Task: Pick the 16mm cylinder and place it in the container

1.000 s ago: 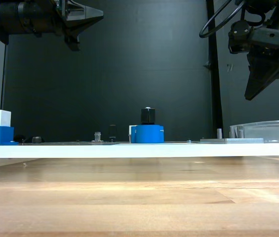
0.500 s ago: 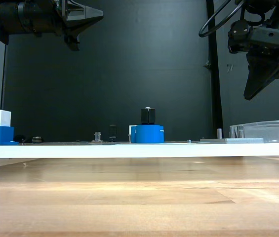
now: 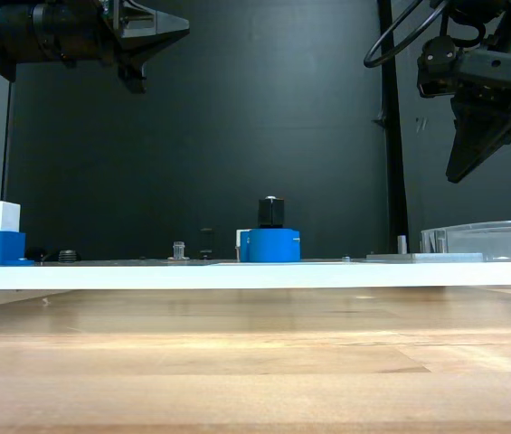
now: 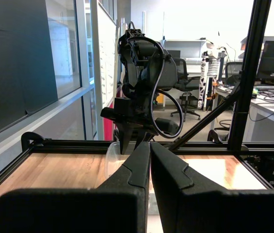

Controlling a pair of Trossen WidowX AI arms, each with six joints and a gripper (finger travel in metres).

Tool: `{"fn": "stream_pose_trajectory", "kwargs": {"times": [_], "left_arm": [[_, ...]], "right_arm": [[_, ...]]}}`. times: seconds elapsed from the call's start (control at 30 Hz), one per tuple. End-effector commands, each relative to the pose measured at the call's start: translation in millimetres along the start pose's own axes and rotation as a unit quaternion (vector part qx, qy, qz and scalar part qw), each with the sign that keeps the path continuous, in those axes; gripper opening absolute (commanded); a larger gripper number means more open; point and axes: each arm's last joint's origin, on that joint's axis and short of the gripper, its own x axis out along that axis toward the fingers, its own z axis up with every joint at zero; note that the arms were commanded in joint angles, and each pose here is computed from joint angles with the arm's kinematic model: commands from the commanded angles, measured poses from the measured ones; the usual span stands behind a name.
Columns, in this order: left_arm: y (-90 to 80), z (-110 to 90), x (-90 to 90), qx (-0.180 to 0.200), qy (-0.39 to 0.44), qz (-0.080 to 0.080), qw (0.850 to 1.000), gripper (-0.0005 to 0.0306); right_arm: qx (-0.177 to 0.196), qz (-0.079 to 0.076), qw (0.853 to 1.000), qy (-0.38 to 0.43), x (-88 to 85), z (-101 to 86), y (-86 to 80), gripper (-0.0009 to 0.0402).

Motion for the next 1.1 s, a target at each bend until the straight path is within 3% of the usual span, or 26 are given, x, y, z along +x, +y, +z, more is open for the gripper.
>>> {"fn": "stream_pose_trajectory", "kwargs": {"times": [0.03, 1.1], "left_arm": [[0.0, 0.0, 0.0, 0.0, 0.0, 0.0, 1.0, 0.0], [0.0, 0.0, 0.0, 0.0, 0.0, 0.0, 1.0, 0.0]], "right_arm": [[0.0, 0.001, 1.0, -0.001, -0.1, 0.3, 0.2, 0.0138], [0.002, 0.004, 1.0, -0.005, 0.0, 1.0, 0.9, 0.0137]]}}
